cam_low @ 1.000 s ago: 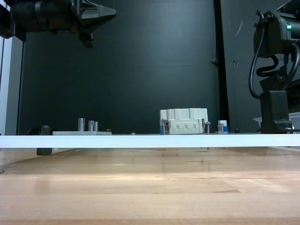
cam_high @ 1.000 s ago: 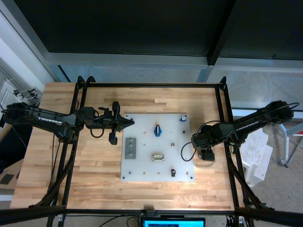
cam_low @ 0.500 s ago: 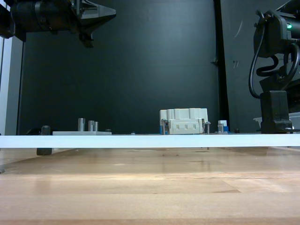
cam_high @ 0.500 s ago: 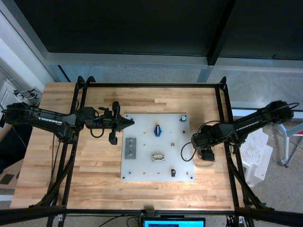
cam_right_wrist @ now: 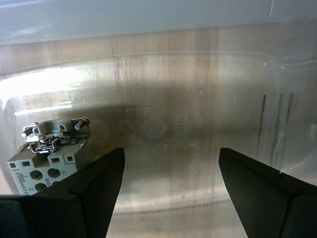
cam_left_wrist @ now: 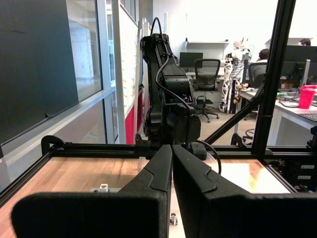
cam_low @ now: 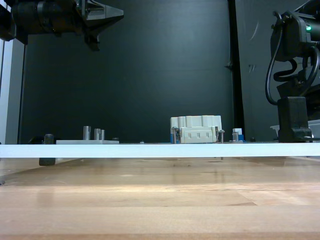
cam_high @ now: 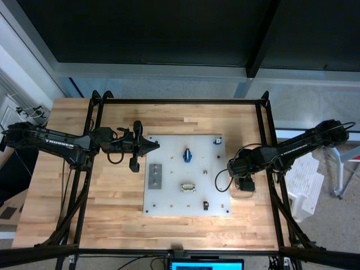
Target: Pick the HAN10E connector and install on the hub
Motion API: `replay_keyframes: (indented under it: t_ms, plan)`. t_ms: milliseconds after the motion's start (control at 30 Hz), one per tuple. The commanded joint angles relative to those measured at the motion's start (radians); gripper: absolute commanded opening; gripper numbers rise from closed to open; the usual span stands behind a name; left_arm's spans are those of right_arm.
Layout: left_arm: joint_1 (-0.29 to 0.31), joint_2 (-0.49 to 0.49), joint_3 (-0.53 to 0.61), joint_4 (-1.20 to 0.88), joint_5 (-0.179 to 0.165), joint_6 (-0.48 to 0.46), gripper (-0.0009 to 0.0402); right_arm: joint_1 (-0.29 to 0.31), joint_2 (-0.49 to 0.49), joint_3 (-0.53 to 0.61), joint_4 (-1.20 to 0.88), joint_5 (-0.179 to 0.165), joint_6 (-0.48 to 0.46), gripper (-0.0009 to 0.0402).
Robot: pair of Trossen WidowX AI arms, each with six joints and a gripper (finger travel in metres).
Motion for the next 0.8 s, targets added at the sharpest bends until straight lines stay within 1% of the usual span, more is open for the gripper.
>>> replay_keyframes:
  t_ms: [33,267,533,800]
  plan:
    - [0.000,0.000,0.000,0.000,0.000,0.000,0.0000,0.000,0.000,0.000,0.000,0.000,0.000,0.0258]
    - [0.000,0.000,0.000,0.000,0.000,0.000,0.0000,0.000,0.000,0.000,0.000,0.000,0.000,0.0219]
    - [0.000,0.000,0.000,0.000,0.000,0.000,0.0000,0.000,-0.004,0.000,0.000,0.001,0.000,0.0186]
    - [0.000,0.000,0.000,0.000,0.000,0.000,0.0000,0.000,-0.015,0.000,0.000,0.001,0.002,0.0124]
